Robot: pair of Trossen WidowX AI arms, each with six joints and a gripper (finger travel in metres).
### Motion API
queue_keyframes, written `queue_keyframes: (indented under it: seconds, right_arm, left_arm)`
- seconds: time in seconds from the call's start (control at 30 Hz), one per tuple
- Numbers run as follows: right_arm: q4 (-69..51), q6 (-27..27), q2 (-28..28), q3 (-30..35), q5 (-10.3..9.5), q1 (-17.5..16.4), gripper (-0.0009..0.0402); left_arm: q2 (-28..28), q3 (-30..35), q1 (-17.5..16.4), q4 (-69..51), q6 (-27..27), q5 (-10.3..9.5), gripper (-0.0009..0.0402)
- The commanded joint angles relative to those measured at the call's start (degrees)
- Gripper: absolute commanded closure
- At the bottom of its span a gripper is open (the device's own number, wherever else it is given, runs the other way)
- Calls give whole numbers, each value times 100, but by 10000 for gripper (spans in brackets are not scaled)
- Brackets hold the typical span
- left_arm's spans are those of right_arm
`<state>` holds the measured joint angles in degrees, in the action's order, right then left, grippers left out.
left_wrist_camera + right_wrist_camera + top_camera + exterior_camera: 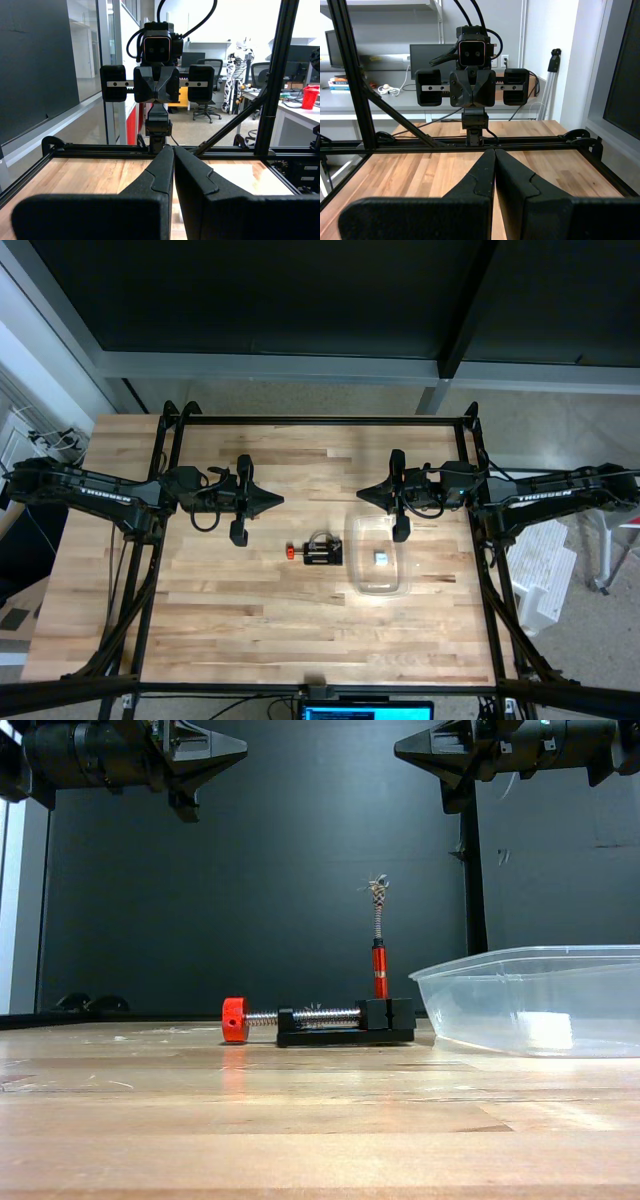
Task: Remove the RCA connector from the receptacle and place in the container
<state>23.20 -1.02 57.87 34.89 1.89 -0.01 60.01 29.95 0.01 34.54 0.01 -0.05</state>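
- Wooden table: the task parts sat mid-board, between the two arms. My read is that this puts them in reach of either arm.
- Receptacle: a black block lying flat on the table, with a red knob on a threaded screw sticking out toward the left arm's side. That looked like a clamp screw, but I couldn't confirm it.
- RCA connector: not pulled yet, so the task hadn't started.
  - It was seated in the receptacle at the end nearest the container.
  - It stood upright with the red body clear above the block and a frayed braided lead rising from it.
  - The pin was hidden inside the block.
  - Judgement: the upright seating calls for a straight vertical pull, and the red body is the part to pinch.
- Container: a clear tub with an open top and low walls.
  - It sat just beside the receptacle on the right arm's side; I couldn't tell if they touched.
  - Being that close likely keeps the carry short.
  - A small white-blue cube lay inside it.
- Left gripper: it hung high over the table, beyond the receptacle, and pointed inward. The left wrist view showed the fingers pressed together with nothing between them. It looked like a parked pose, well clear of the parts.
- Right gripper: a mirror of the left, high up and just past the container's far end, facing the left gripper. Its fingers were also closed on nothing. Judgement: either gripper has to open before it comes down on the plug.
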Motion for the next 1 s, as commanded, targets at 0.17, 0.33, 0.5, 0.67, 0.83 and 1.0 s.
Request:
queue_keyframes:
  seconds: [0.17,0.33,0.5,0.67,0.83,1.0]
  right_arm:
    - [2,-2,0,0,0,0,393]
    - [2,-2,0,0,0,-2,393]
    - [-162,-319,-2,81,-55,-4,393]
    - [-1690,-321,20,629,-61,-50,393]
    - [-3257,-328,271,1329,-57,-175,393]
    - [-4542,-326,774,1993,-52,-289,393]
  left_arm:
    - [0,0,0,0,-2,2,393]
    - [0,0,-2,0,-2,2,393]
    - [0,0,0,0,-2,2,393]
    - [0,0,0,0,-2,2,393]
    - [0,0,0,0,-2,2,393]
    - [0,0,-2,0,-2,2,393]
